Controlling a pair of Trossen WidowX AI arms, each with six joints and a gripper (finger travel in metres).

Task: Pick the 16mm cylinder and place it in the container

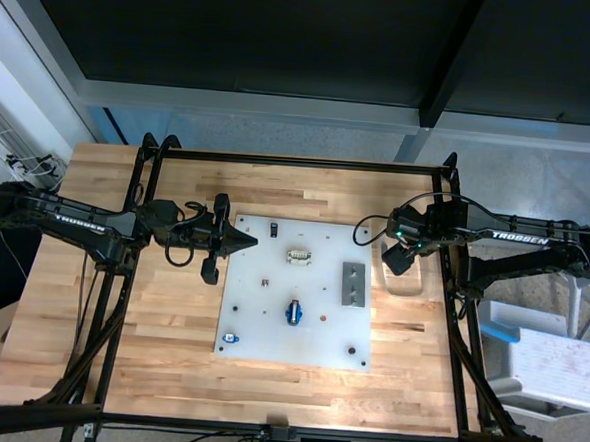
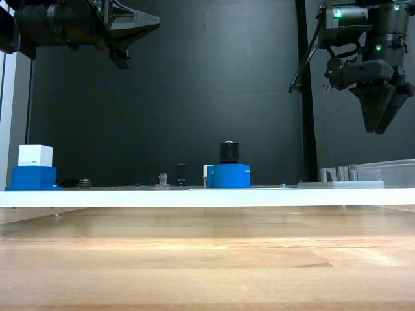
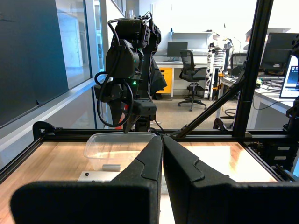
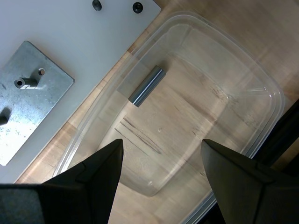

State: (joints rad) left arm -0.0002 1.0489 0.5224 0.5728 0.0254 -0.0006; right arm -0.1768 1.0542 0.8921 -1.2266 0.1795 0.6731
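Right arm reaches in, right gripper (image 4: 161, 142) pointing down above the container (image 4: 261, 79), jaws wide apart and holding nothing. 16mm cylinder (image 4: 146, 87) lies on its side inside the container, long axis roughly along the board-side wall. Left gripper (image 1: 249, 241) is level, well apart from the container, fingers together, empty.

Robotics lab/office: swivel chair (image 3: 189, 70), desk monitors (image 3: 176, 48), glass wall (image 3: 74, 42), alu-frame rig (image 3: 254, 60) on wood bench (image 1: 69, 307).
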